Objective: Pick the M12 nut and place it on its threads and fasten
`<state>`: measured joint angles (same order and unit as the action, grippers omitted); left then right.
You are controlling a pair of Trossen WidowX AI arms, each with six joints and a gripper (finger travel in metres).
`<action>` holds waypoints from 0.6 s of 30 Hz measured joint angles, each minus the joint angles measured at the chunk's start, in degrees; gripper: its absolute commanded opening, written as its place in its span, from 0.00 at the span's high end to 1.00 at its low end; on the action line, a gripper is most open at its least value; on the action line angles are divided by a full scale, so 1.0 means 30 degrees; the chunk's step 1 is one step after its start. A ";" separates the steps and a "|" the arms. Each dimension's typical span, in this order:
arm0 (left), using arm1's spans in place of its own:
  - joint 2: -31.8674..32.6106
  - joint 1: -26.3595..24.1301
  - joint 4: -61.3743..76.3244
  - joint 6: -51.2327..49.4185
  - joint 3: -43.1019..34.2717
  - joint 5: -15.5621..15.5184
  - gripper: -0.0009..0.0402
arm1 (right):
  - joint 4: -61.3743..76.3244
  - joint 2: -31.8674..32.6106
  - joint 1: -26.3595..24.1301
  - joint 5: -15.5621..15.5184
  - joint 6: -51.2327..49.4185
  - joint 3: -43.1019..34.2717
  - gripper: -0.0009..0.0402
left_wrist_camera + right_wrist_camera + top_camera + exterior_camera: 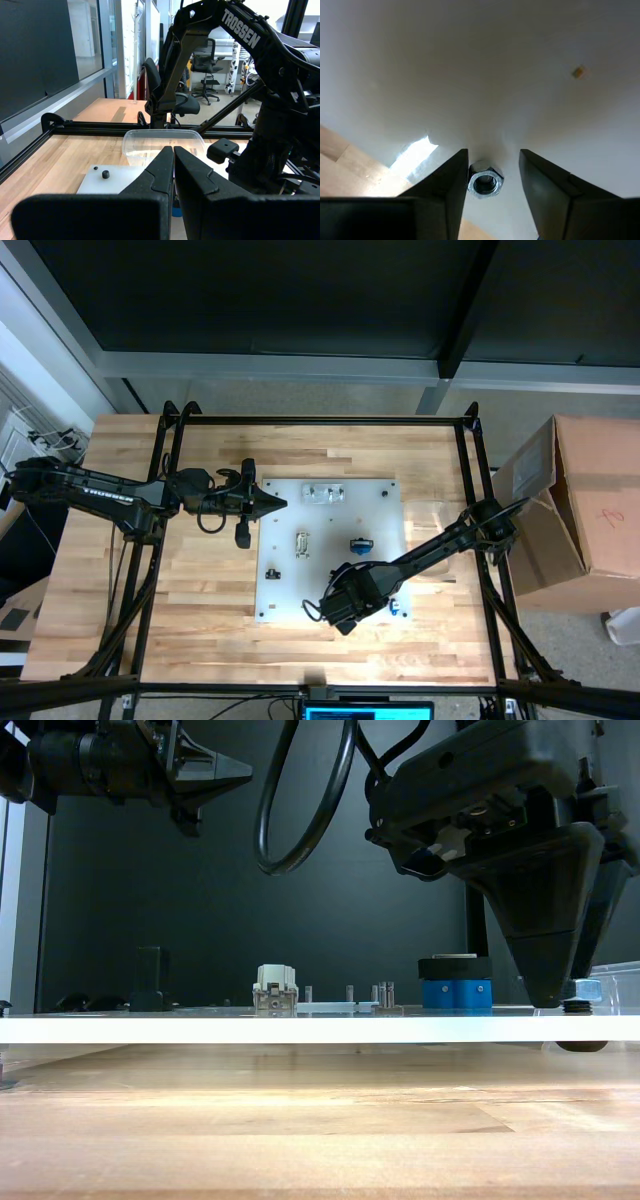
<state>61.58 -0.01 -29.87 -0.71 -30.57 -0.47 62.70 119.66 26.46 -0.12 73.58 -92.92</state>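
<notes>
Over the white board's (330, 525) left edge the left gripper (283, 503) hangs high, jaws closed. At the near right edge the right gripper (493, 155) stands low, jaws parted around the M12 nut (583, 989), seated atop its stud (578, 1007).

Reaches in from the left side with the left arm (100, 495), high up and flat. Holds the left hand (281, 503) in the air, pointing to the right, with its two fingers (155, 175) pressed together. Stretches the right arm (430, 545) in from the right side and slopes it down. Points the right hand (492, 154) straight down, very low at the near right. Spreads those fingers (545, 190) apart, with a gap between.
</notes>
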 measured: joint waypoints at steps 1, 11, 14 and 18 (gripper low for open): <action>0.0000 0.0000 0.0000 0.0000 0.0000 0.0000 0.98 | -0.0022 -0.0007 0.0029 -0.0117 0.0000 0.0000 0.56; 0.0000 0.0000 0.0007 0.0000 0.0000 0.0000 0.98 | -0.0605 -0.0561 0.0087 -0.0219 -0.0313 0.0000 0.48; 0.0000 0.0000 0.0000 0.0000 0.0000 0.0000 0.98 | -0.0729 -0.0903 0.0102 -0.0160 -0.0627 -0.0007 0.48; 0.0000 0.0000 0.0000 0.0000 0.0000 0.0000 0.98 | -0.0423 -0.1559 0.0102 0.0277 -0.2346 -0.0007 0.50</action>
<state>61.58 -0.01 -29.87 -0.71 -30.57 -0.47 61.43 114.98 26.76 0.71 66.54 -92.95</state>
